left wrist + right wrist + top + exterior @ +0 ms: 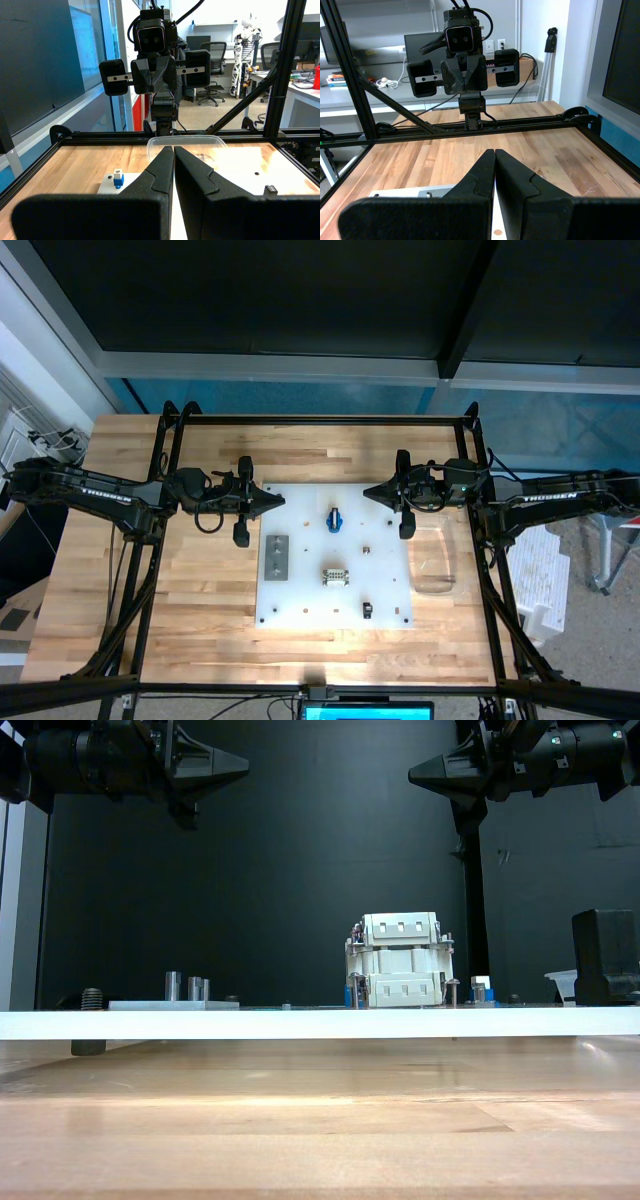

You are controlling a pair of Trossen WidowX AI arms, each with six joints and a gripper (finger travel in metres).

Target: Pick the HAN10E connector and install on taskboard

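I had both arms raised and the connector on the board.
Nearest me sat the black part (367, 610), then the connector (336, 577) upright on the board (300, 602), right of the plate (275, 557) and apart from it. Beyond stood the blue part (334, 519). Over the far edge the left gripper (280, 501) and right gripper (367, 493) hung high, tips facing, jaws pressed together on nothing.
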